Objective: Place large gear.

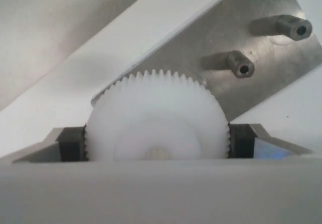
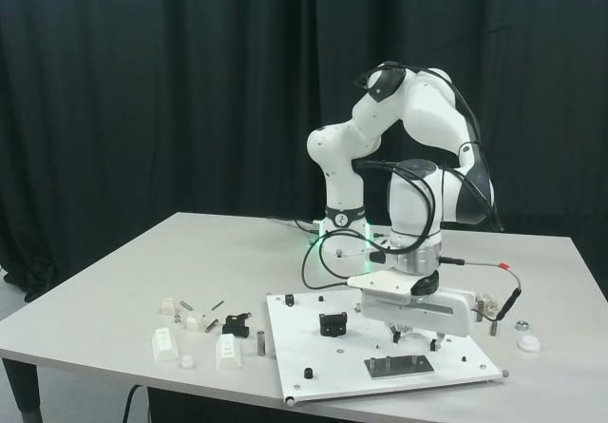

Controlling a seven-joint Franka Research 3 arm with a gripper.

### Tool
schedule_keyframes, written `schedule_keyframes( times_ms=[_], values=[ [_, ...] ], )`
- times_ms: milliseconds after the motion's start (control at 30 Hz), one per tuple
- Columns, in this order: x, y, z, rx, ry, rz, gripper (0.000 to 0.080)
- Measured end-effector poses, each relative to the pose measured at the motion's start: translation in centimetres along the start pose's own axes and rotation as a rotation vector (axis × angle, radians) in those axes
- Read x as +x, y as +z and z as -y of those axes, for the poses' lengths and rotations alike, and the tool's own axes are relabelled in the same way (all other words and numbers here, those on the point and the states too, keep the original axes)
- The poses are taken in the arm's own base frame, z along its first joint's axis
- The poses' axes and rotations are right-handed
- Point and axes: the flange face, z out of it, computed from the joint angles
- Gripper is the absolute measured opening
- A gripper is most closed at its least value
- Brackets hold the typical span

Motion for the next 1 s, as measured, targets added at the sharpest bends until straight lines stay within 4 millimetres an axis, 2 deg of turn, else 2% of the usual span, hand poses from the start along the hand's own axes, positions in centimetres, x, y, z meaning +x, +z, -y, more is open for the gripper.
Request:
schedule_keyframes(
  times_ms=[333,1000],
  values=[
    [-0.06,-0.73,-0.06,-0.007,-0.01,-0.002,0.0594],
    [-0.05,-0.81,-0.06,-0.013,-0.017,-0.012,0.0594]
  ],
)
